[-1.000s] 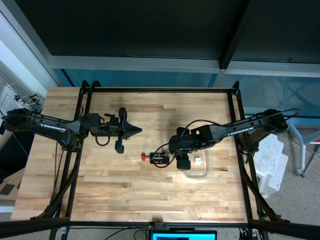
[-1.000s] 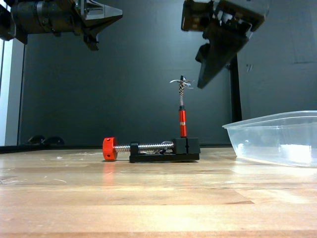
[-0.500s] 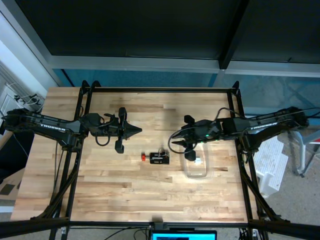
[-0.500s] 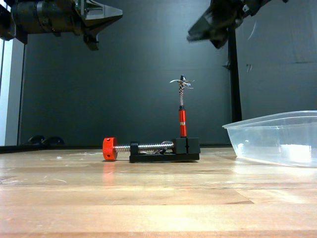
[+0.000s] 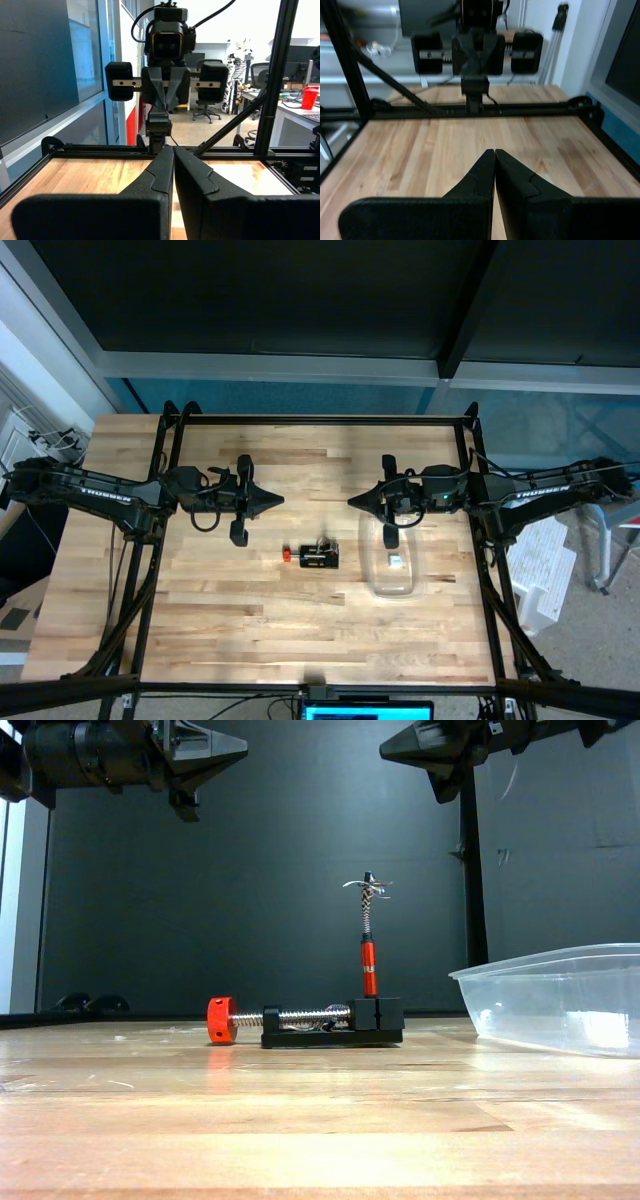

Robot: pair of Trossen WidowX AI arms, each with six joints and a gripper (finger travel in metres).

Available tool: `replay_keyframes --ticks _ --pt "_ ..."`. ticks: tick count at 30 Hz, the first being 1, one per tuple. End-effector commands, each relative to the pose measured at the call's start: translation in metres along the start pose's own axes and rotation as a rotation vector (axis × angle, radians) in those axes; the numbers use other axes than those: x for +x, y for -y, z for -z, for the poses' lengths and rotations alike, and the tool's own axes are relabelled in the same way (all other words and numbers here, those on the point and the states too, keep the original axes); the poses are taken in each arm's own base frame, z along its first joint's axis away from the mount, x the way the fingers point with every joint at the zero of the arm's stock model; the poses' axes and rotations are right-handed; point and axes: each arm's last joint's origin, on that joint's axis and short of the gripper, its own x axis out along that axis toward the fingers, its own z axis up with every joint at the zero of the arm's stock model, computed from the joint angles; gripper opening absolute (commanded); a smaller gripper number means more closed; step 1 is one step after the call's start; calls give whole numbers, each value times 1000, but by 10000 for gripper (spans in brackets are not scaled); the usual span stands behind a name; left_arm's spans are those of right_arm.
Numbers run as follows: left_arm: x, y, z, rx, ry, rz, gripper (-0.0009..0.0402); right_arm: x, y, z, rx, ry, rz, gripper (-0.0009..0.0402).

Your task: Pick the rca connector and install on the hub

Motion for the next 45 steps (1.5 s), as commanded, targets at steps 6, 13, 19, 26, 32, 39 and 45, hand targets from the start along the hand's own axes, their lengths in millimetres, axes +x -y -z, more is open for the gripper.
replay_keyframes --ticks 6,13,19,26,32,39,45 --pt "0 0 0 0 0 0 0 -15 8 8 20 137 8 0" --pt "0 0 0 0 0 0 0 -21 10 18 30 189 -35 0" --pt "0 0 0 0 0 0 0 -23 10 24 34 216 -36 0" --pt "0 0 0 0 0 0 0 -23 10 28 39 219 -36 0" --pt "0 0 0 0 0 0 0 -23 10 28 49 217 -37 0" --pt "0 0 0 0 0 0 0 -23 10 28 52 218 -37 0" --pt "0 0 0 0 0 0 0 -23 10 28 52 217 -37 0"
